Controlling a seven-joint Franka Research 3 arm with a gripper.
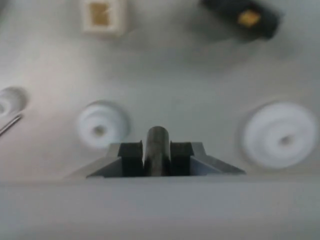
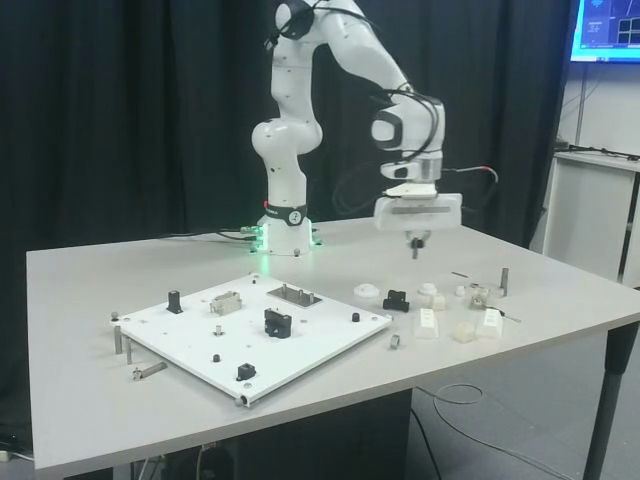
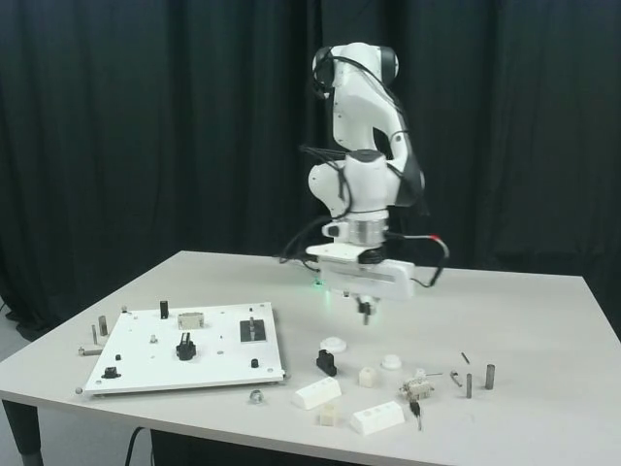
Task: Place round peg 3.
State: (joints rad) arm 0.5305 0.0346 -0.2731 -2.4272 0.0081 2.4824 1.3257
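My gripper [image 1: 157, 159] is shut on a short grey round peg [image 1: 157, 147], held upright between the black fingertip pads. In the room views the gripper [image 2: 416, 243] [image 3: 364, 312] hangs above the table, over the loose parts to the right of the white assembly board [image 2: 300, 345] [image 3: 213, 364]. The peg's tip [image 2: 416, 250] sticks out below the fingers. The board carries several black and grey fittings.
Below the gripper lie white round discs [image 1: 101, 125] [image 1: 281, 135], a white housing [image 1: 102, 16] and a black connector [image 1: 245, 17]. More white blocks [image 3: 378, 416] and upright grey pegs [image 3: 489, 376] stand near the table's front right. Loose pegs [image 2: 118, 340] stand left of the board.
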